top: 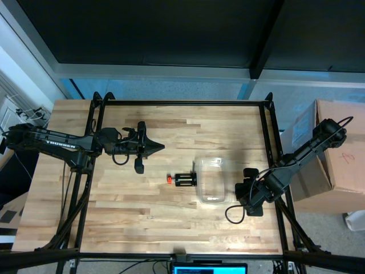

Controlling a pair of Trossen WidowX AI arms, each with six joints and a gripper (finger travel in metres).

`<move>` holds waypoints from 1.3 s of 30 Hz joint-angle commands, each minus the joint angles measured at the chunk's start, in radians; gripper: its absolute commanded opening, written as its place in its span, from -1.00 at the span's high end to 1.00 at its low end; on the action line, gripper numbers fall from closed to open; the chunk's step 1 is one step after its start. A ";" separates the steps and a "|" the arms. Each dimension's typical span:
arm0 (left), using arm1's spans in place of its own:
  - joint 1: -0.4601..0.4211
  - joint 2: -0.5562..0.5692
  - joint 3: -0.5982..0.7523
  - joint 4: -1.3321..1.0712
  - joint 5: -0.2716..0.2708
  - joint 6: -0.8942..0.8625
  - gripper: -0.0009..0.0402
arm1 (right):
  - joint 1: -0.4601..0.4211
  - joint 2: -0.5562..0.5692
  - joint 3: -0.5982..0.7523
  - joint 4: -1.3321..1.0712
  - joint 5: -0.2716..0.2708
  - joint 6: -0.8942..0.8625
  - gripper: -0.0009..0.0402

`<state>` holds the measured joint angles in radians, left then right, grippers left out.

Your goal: Remove the USB-C connector from the USB-C receptacle and place in the container

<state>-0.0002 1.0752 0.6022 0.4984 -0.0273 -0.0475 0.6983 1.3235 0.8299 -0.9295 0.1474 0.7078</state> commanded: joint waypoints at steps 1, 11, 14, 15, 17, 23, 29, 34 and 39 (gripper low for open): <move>0.000 0.000 0.000 0.000 0.000 0.000 0.96 | 0.000 0.000 0.003 -0.005 0.001 0.014 -0.12; 0.000 0.000 0.000 0.000 0.000 0.000 0.96 | 0.000 -0.009 0.009 -0.009 -0.002 0.022 -0.22; 0.000 0.000 0.000 0.000 0.000 0.000 0.96 | 0.000 -0.009 0.009 -0.009 -0.002 0.022 -0.20; 0.000 0.000 0.000 0.000 0.000 0.000 0.96 | -0.001 -0.009 0.009 -0.009 -0.011 0.027 -0.20; 0.000 0.000 0.000 0.000 0.000 0.000 0.96 | -0.002 -0.011 0.013 -0.013 -0.031 0.058 -0.20; 0.000 0.000 0.000 0.000 0.000 0.000 0.96 | -0.006 -0.011 0.066 -0.078 -0.031 0.105 -0.20; 0.000 0.000 0.000 0.000 0.000 0.000 0.96 | -0.013 -0.005 0.054 -0.071 -0.003 0.115 -0.20; 0.000 0.000 0.000 0.000 0.000 0.000 0.96 | -0.061 -0.005 0.027 -0.018 0.011 0.121 -0.20; 0.000 0.000 0.000 0.000 0.000 0.000 0.96 | -0.141 -0.005 -0.006 0.067 0.020 0.066 -0.20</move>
